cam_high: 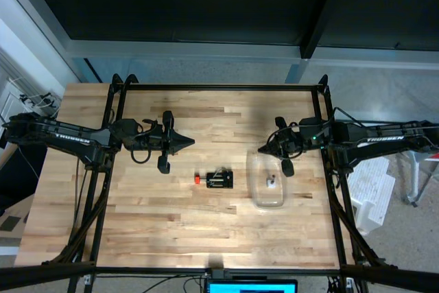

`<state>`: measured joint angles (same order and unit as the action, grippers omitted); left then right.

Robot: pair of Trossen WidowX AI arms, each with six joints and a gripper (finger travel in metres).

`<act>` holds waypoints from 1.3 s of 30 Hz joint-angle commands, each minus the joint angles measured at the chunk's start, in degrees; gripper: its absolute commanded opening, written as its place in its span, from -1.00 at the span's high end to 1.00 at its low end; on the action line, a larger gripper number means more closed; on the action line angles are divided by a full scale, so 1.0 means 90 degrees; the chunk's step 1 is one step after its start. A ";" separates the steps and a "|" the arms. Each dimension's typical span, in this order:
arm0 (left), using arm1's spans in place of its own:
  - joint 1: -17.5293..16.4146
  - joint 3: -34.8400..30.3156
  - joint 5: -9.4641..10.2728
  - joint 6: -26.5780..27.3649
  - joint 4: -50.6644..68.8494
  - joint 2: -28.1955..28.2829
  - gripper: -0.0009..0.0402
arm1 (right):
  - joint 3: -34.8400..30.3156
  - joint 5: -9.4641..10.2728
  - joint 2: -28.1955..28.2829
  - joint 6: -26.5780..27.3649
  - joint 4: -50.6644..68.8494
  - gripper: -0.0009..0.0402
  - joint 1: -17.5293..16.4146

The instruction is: Pick the RCA connector and install on taskboard

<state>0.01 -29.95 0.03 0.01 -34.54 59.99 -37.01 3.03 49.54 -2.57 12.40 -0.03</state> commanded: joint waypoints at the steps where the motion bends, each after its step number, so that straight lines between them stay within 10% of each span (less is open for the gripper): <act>1: 0.0000 0.0000 0.0000 0.0000 0.0000 0.0002 0.96 | -0.0340 -0.0236 0.0010 -0.0032 0.0860 0.96 -0.0253; 6: 0.0000 0.0000 0.0000 0.0000 0.0000 0.0002 0.96 | -0.0869 -0.0894 0.0010 -0.0362 0.2229 0.96 -0.0707; 31: 0.0000 0.0000 0.0000 -0.0002 0.0000 0.0000 0.96 | -0.1557 -0.1387 0.0690 -0.1807 0.4879 0.96 -0.1999; 39: 0.0000 0.0000 0.0000 0.0000 0.0000 0.0002 0.96 | -0.1557 -0.1426 0.1115 -0.1814 0.4874 0.61 -0.2086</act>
<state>0.01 -29.95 0.05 0.01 -34.54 59.99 -51.07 -9.50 58.92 -18.81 56.31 -18.81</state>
